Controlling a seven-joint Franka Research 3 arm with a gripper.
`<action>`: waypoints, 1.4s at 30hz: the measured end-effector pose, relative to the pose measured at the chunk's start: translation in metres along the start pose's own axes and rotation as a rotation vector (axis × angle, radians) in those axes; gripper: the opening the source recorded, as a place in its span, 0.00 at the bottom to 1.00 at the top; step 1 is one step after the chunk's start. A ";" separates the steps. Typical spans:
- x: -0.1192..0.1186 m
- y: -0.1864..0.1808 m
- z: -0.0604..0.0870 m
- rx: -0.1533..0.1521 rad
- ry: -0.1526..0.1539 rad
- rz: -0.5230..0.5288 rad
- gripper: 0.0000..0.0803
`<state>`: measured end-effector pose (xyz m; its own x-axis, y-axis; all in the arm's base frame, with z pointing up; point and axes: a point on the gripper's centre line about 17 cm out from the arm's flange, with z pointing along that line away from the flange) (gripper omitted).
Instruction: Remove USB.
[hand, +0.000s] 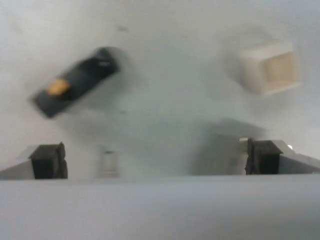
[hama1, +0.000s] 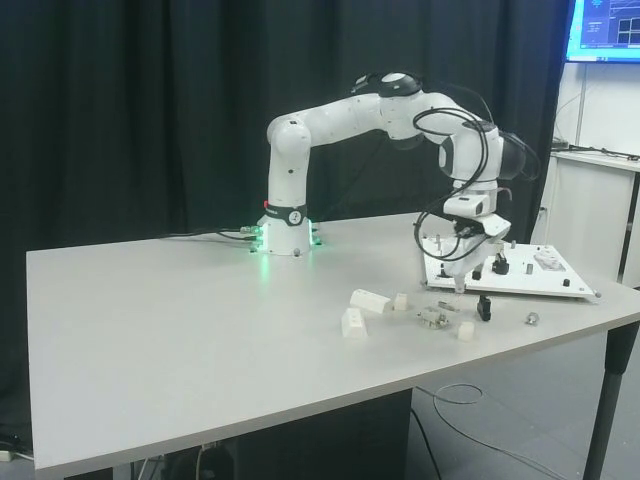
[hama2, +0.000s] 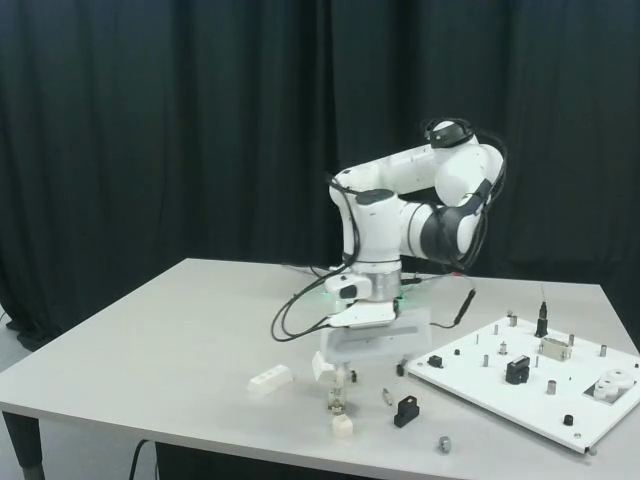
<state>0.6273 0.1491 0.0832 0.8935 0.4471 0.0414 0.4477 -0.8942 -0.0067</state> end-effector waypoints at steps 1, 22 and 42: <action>0.001 -0.007 -0.002 0.004 -0.001 0.001 1.00; -0.002 -0.145 -0.028 0.025 -0.070 -0.018 1.00; -0.050 -0.281 -0.043 0.015 -0.183 -0.032 1.00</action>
<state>0.4551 0.3767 0.1257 0.8694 0.4738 -0.1405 0.4755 -0.8794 -0.0233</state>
